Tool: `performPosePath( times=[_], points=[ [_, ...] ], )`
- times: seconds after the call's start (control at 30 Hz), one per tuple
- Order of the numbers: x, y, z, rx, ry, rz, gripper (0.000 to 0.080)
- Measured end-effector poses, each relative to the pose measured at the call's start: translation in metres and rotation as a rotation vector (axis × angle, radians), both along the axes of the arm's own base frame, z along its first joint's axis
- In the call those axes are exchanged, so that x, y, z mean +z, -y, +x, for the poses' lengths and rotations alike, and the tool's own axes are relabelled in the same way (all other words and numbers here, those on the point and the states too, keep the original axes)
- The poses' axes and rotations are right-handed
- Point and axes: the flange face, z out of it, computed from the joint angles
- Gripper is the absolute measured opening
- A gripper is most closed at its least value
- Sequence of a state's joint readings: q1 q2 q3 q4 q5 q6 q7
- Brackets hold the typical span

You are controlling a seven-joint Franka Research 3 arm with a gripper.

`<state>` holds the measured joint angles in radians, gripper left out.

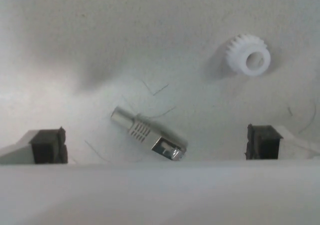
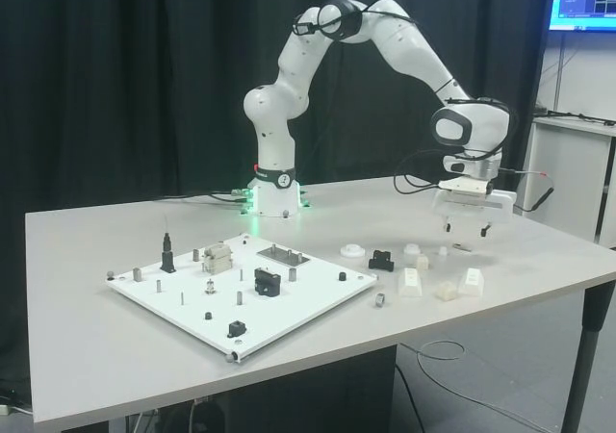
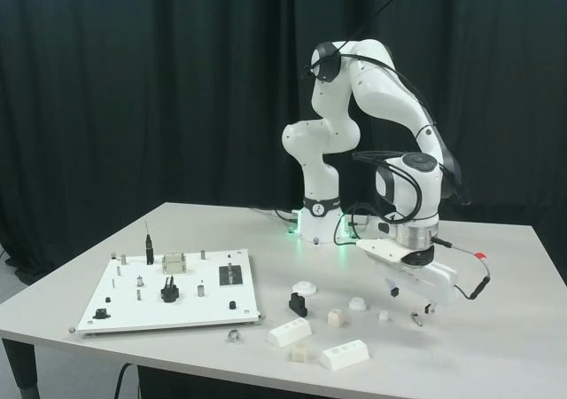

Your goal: Remove USB.

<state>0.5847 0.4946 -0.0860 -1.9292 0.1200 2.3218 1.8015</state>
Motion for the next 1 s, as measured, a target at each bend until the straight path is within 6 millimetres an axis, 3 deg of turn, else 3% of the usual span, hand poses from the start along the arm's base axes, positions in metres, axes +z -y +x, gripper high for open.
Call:
performPosePath(
  times=[1.0],
  points=[
    [-0.007, 0.013, 0.004, 0.019, -0.004, -0.05, 0.08]
  ],
)
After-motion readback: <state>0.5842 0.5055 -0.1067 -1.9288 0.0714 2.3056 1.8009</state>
